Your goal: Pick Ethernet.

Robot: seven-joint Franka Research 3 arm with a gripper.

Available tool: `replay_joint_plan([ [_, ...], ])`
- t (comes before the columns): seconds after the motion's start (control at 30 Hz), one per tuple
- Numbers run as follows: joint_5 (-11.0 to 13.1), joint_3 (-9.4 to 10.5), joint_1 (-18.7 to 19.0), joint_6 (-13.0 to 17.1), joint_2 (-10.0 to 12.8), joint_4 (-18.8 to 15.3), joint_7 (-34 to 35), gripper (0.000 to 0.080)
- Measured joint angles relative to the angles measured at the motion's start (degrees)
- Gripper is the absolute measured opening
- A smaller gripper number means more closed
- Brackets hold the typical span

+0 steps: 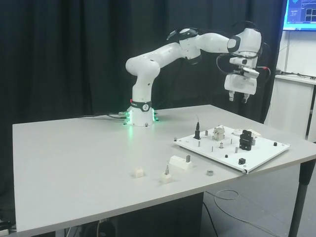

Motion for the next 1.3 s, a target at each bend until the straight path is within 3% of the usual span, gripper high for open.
replay_joint_plan([
  [0.2, -1.4, -1.82, -2.8, 1.8, 0.0, -0.1, -2.5, 0.0800],
  [0.53, -0.4, -2.89, -9.0, 3.5, -0.1, -0.2, -5.8, 0.0800],
  [0.8, 1.1, -2.02, -14.0, 3.7, -0.1, 0.0, -12.3, 0.0800],
  [1.03, 1.8, -0.22, -18.3, 5.4, -0.1, 0.1, -18.9, 0.0800],
  [1.3, 2.0, 0.53, -23.1, 7.6, 0.1, 0.2, -24.4, 0.0800],
])
